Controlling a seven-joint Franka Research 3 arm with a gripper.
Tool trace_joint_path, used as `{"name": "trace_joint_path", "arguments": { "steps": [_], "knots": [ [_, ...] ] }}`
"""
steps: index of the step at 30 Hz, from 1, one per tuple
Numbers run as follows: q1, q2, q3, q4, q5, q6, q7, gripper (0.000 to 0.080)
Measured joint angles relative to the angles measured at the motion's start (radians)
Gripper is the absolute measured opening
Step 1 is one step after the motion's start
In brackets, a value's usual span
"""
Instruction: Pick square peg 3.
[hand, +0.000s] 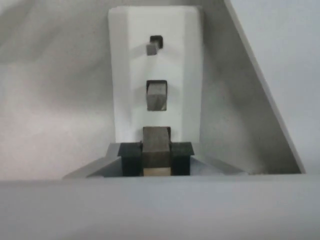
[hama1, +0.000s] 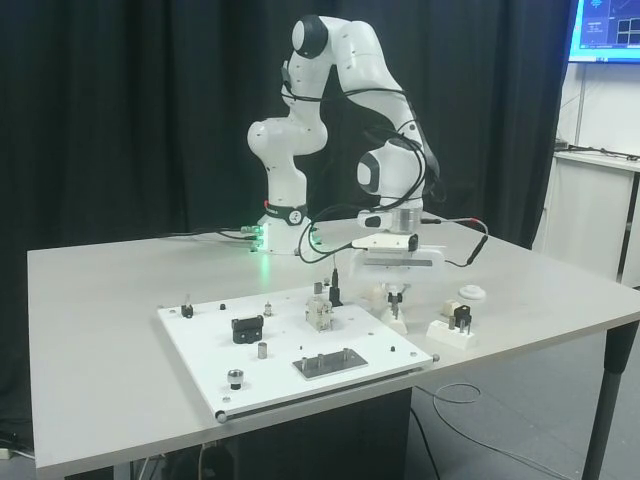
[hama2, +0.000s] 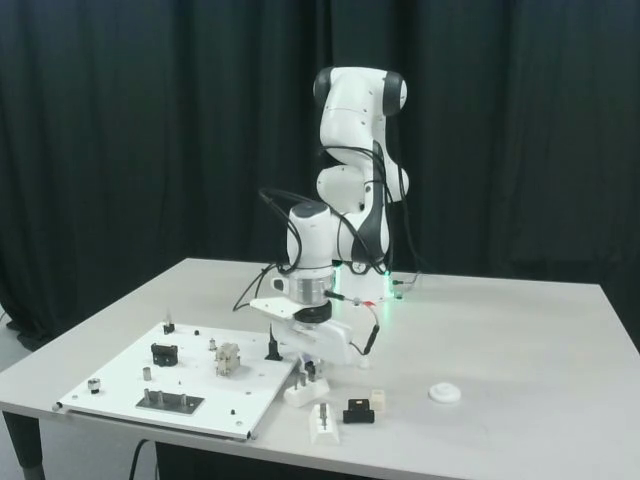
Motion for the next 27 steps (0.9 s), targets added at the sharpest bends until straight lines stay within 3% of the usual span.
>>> {"name": "trace_joint_path", "arguments": {
  "steps": [16,27],
  "knots": [
    [0.007,-0.062,-0.001,-0.002,0.0,-0.064,0.0,0.0113],
    [0.007,-0.082,-0.002,-0.004,-0.002,-0.083,0.0,0.0113]
  ]
}}
